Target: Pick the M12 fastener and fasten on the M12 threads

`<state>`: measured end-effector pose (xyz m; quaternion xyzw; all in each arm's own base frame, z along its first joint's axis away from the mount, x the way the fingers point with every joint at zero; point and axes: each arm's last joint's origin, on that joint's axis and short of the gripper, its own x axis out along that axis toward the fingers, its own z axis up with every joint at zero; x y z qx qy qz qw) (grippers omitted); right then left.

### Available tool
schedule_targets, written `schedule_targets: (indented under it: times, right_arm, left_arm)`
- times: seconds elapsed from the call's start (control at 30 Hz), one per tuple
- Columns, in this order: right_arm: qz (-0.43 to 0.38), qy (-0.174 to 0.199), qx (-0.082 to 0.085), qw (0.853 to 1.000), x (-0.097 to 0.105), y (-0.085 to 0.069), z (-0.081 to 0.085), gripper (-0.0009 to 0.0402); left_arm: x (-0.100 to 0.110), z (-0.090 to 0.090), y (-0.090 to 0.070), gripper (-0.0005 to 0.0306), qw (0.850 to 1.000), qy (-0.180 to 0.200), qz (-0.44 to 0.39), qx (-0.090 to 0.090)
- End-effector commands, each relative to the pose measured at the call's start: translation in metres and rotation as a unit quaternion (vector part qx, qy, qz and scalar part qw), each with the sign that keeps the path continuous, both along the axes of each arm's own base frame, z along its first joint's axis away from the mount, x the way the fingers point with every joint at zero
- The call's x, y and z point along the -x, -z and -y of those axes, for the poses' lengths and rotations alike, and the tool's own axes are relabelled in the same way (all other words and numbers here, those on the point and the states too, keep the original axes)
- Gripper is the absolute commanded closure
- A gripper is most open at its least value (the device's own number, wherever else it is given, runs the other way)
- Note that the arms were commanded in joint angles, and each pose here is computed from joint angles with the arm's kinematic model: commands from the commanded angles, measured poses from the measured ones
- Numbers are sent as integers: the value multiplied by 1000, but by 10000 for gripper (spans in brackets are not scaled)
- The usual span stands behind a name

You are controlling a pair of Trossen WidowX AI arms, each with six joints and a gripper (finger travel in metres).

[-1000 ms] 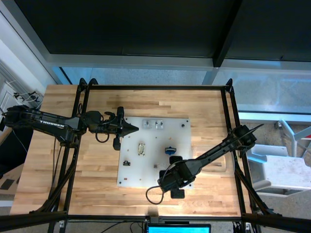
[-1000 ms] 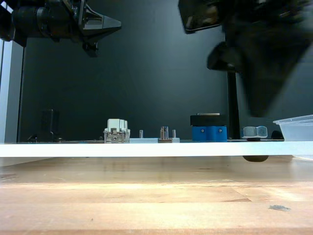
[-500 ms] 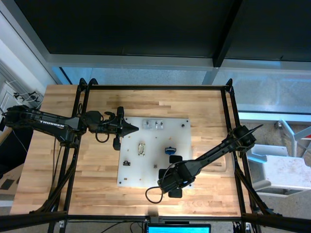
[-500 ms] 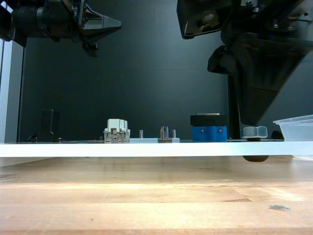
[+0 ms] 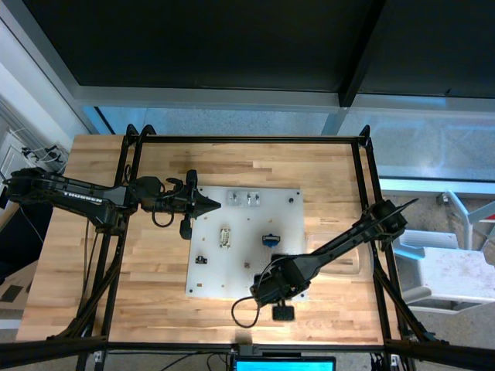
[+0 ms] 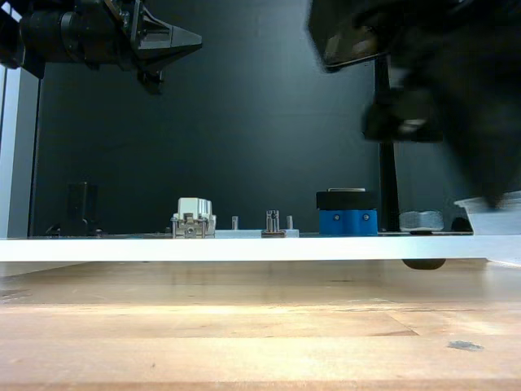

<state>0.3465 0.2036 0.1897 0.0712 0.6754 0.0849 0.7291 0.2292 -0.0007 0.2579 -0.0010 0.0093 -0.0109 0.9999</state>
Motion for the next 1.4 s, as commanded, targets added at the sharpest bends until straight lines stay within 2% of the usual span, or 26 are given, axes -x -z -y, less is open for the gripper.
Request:
schedule_targets:
  times: [0.03,0.2,0.27,0.4,0.5,0.57,0.63,0.8,0.93,1.03,1.07,1.1,1.2,1.23,1.27,1.4]
  right_arm:
    - [-12,-7,-17,1000,3,-4,-1,393]
    - [-5,-2,-3,1000,4,-6,0,393]
    - [4,2,11,1000,4,-7,1,393]
    - [40,17,58,997,3,-13,5,393]
    - [63,36,99,992,2,-13,8,393]
    - [74,45,120,989,1,-12,9,393]
    - [76,52,133,987,0,-9,9,393]
    - [66,51,139,987,-2,1,8,393]
    - [69,52,136,987,-4,6,6,393]
    - [66,50,126,989,-5,6,5,393]
    - [60,48,114,991,-4,6,5,393]
    - [48,40,94,994,-3,5,4,393]
    - [6,8,11,1000,1,0,0,393]
    - [0,3,-2,1000,2,-2,-1,393]
    - [-1,3,-3,1000,3,-4,0,393]
    - [3,4,16,1000,4,-6,2,393]
  left_arm:
    - [0,0,0,300,1000,0,0,0]
    - [0,0,0,300,1000,0,0,0]
    - [0,0,0,300,1000,0,0,0]
    - [0,0,0,300,1000,0,0,0]
    - [0,0,0,300,1000,0,0,0]
    - [0,0,0,300,1000,0,0,0]
    - [0,0,0,300,1000,0,0,0]
    - [0,0,0,300,1000,0,0,0]
    - [0,0,0,300,1000,0,0,0]
    - [0,0,0,300,1000,0,0,0]
    - [0,0,0,300,1000,0,0,0]
    - [0,0,0,300,1000,0,0,0]
    - [0,0,0,300,1000,0,0,0]
    - [0,0,0,300,1000,0,0,0]
    - [0,0,0,300,1000,0,0,0]
    - [0,0,0,300,1000,0,0,0]
